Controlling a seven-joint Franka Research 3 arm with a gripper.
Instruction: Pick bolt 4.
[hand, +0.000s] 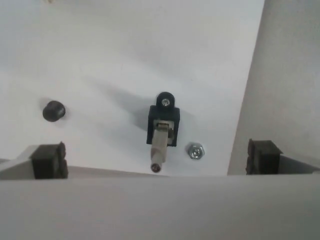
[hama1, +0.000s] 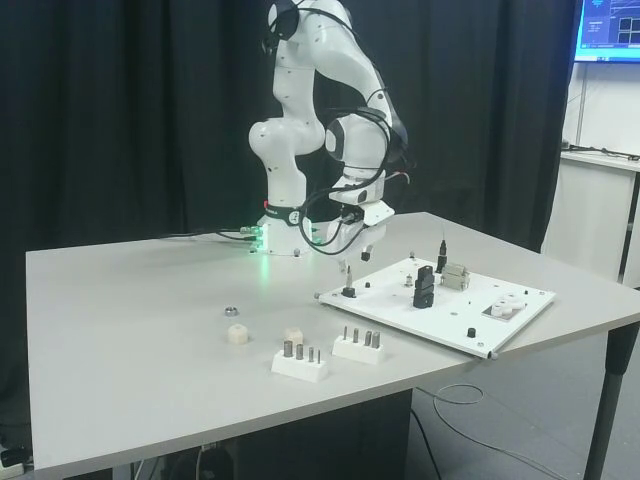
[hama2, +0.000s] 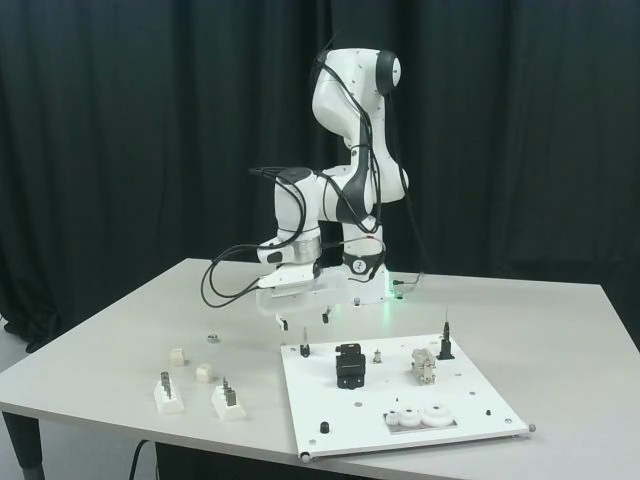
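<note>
A grey bolt (hand: 158, 146) stands upright in a small black holder (hand: 163, 120) at the corner of the white board (hand: 125, 60). My gripper (hand: 156, 159) is open, with its two black pads (hand: 48, 160) spread wide on either side of the bolt, still above it. From the room, the gripper (hama1: 357, 245) hovers over the bolt (hama1: 349, 272) and its holder (hama1: 349, 292). The second room view shows the same bolt (hama2: 304, 336) under the gripper (hama2: 300, 318).
A loose nut (hand: 195, 151) and a black round stud (hand: 53, 110) lie near the holder. The board (hama1: 390, 300) also bears a black block (hama1: 424, 287) and white gears (hama1: 505, 305). Two white bolt racks (hama1: 300, 358) (hama1: 358, 345) stand on the grey table.
</note>
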